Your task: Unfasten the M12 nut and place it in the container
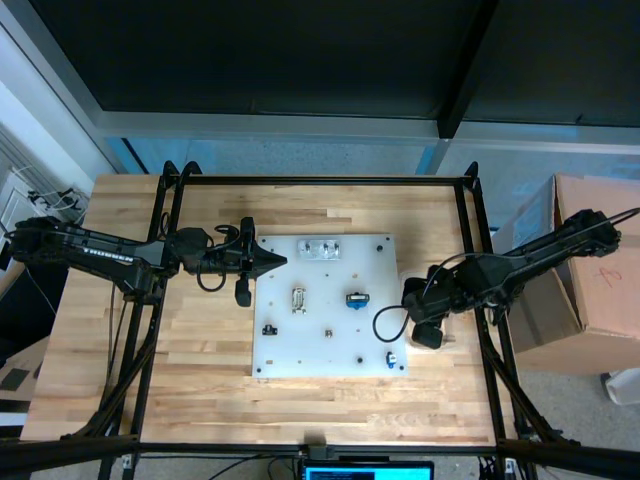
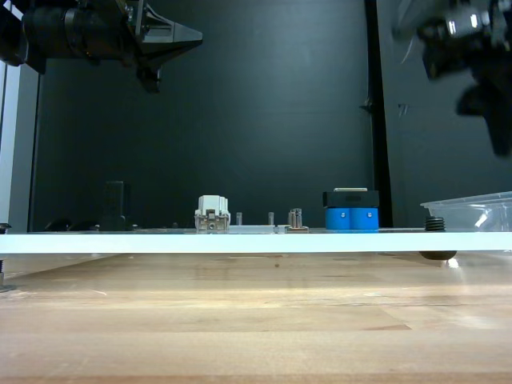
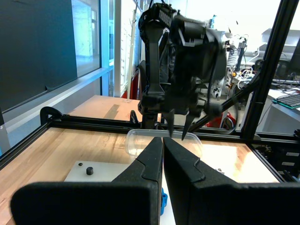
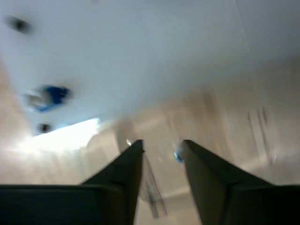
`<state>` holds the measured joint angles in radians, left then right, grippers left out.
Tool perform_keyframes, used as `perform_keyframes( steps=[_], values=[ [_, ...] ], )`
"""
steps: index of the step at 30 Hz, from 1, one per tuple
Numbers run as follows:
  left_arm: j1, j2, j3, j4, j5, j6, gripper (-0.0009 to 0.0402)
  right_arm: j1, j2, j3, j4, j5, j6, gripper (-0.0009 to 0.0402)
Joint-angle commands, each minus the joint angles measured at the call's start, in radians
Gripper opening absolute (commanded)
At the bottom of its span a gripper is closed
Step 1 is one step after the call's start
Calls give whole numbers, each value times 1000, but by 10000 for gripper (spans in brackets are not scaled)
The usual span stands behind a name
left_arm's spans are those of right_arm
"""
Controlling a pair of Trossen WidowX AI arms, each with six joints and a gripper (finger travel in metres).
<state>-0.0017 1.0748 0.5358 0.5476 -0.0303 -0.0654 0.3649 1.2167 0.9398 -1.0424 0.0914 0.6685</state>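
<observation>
Left end effector [image 1: 284, 262]: mine, closed on nothing, over the white board's [image 1: 325, 350] left edge.
Right end effector [image 1: 428, 335]: above the clear container [image 2: 480, 210]; grip unclear.
M12 nut: stud [image 2: 434, 225] bare; I cannot tell where it is.

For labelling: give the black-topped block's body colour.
Block: blue, clearest in low view. Left gripper at board's left edge; right gripper beyond its right edge.

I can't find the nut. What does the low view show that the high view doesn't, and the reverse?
Only the low view: the stud shows bare ribs, no nut on it, in front of the container. Only the high view: the left end effector is over the board's far left edge, the right end effector just off its right edge. Both: the blue block and both end effectors; neither shows where the nut is.
</observation>
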Motion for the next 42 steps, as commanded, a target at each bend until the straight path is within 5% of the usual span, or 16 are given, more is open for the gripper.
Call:
perform_keyframes(
  steps=[1, 2, 10, 15, 24, 28, 42],
  values=[
    [0, 0, 0, 0, 0, 0, 0, -15, 3, 84, 1, 24, -90, 20],
    [0, 0, 0, 0, 0, 0, 0, -22, 3, 106, 8, 28, -119, -6],
    [0, 0, 0, 0, 0, 0, 0, -73, 2, 194, 172, 98, -327, -1],
    [0, 0, 0, 0, 0, 0, 0, -177, 2, 169, 386, 36, -455, 0],
    [0, 0, 0, 0, 0, 0, 0, -262, -34, 42, 870, 36, -581, 0],
    [0, 0, 0, 0, 0, 0, 0, -301, -49, -33, 1093, -41, -587, 0],
    [0, 0, 0, 0, 0, 0, 0, -317, -101, -236, 1415, -40, -593, 0]
  ],
)
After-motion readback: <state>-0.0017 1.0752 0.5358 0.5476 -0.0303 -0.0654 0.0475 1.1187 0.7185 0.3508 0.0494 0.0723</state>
